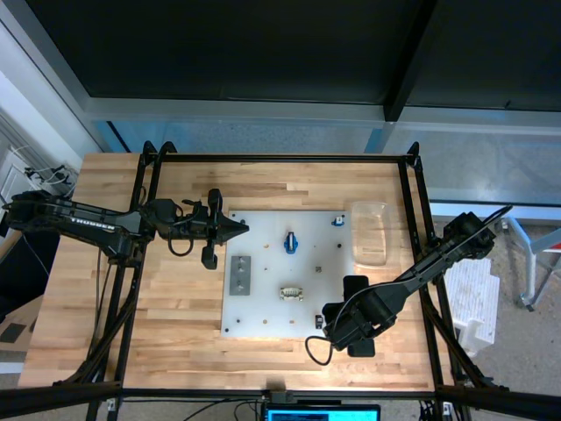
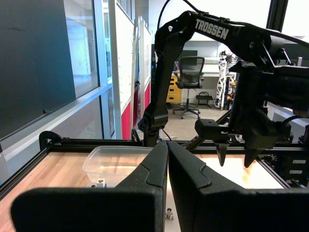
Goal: Pick the 16mm bar and install on taskboard
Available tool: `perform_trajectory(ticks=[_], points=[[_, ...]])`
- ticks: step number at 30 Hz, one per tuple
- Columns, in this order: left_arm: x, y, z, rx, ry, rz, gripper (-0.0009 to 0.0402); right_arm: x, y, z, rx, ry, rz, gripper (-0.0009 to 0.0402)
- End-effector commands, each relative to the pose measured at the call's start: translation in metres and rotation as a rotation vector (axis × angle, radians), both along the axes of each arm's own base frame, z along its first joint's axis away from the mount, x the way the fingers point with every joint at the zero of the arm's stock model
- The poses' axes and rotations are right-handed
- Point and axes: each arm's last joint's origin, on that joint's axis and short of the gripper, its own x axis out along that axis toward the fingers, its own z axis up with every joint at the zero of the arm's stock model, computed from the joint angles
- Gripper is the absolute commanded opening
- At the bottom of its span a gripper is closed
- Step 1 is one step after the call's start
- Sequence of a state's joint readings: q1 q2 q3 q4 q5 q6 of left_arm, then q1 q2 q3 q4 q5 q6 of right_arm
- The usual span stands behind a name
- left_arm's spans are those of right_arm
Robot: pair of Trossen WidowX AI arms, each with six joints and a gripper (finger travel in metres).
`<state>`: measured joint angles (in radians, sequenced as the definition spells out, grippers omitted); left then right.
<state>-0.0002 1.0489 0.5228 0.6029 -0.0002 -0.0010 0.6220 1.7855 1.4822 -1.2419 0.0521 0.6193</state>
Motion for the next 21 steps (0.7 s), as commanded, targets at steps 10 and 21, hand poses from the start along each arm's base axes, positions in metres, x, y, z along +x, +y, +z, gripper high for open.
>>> perform_trajectory(ticks=[10, 21], points=[[0.000, 0.000, 0.000, 0.000, 0.000, 0.000, 0.0000, 0.002, -0.004, 0.002, -0.003, -0.012, -0.005, 0.0259], [0.000, 0.000, 0.000, 0.000, 0.000, 0.000, 0.0000, 0.014, -0.056, 0.027, 0.009, -0.238, 0.012, 0.0259]])
